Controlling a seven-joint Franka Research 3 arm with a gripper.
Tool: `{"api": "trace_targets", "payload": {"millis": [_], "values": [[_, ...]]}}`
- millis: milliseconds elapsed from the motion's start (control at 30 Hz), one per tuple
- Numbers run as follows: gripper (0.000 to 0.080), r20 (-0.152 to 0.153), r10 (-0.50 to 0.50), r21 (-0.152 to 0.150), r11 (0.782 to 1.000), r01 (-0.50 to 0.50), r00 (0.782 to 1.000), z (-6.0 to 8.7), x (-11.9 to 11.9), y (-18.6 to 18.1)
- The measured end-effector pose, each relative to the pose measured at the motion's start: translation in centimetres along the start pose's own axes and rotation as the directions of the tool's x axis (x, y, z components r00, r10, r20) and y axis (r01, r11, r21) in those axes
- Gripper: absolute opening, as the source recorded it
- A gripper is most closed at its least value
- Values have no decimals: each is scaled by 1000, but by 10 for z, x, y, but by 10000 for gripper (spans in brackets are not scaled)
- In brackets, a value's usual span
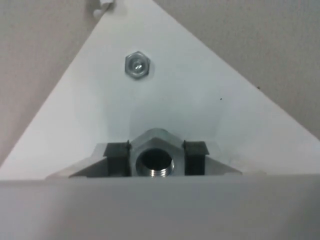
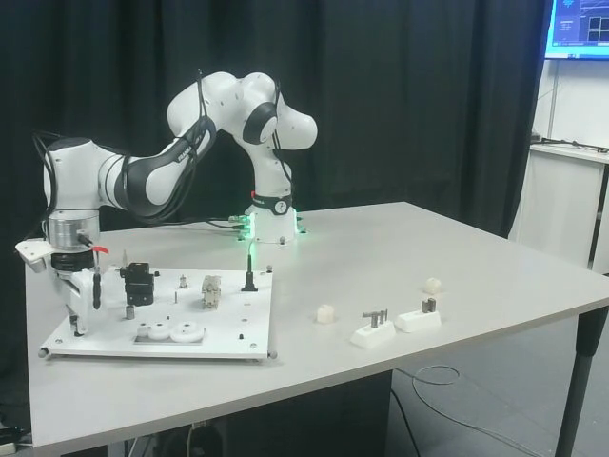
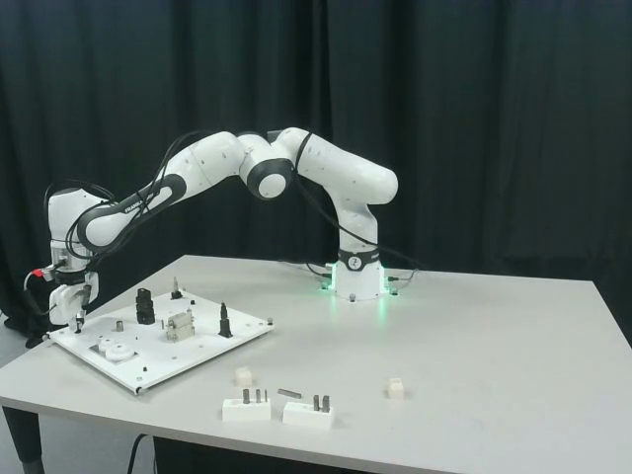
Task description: Insert bolt 4.
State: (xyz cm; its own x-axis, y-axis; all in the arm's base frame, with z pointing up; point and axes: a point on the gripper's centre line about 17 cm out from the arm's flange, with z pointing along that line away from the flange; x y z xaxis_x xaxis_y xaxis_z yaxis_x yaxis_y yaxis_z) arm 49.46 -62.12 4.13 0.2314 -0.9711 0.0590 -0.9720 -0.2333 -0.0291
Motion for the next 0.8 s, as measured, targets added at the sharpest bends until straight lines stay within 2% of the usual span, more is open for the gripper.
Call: {"api": "trace_targets", "payload": {"millis": [200,367,400,533,567,733,767,800], "values": [[225,-2,-12,-2,1000,12,1000,0,0,0],[225,-24,10,5,1000,-10,1000,-2,6,-2],[429,-28,19,6,1000,-19,999,-3,7,-3],[429,-40,31,8,999,-31,999,-8,11,-6],[712,-43,30,8,1000,-29,999,-10,12,-7],[712,-50,23,9,1000,-23,998,-16,14,-10],[781,-50,22,9,1000,-21,999,-17,13,-11],[781,-49,20,9,1000,-20,999,-18,13,-12]]}}
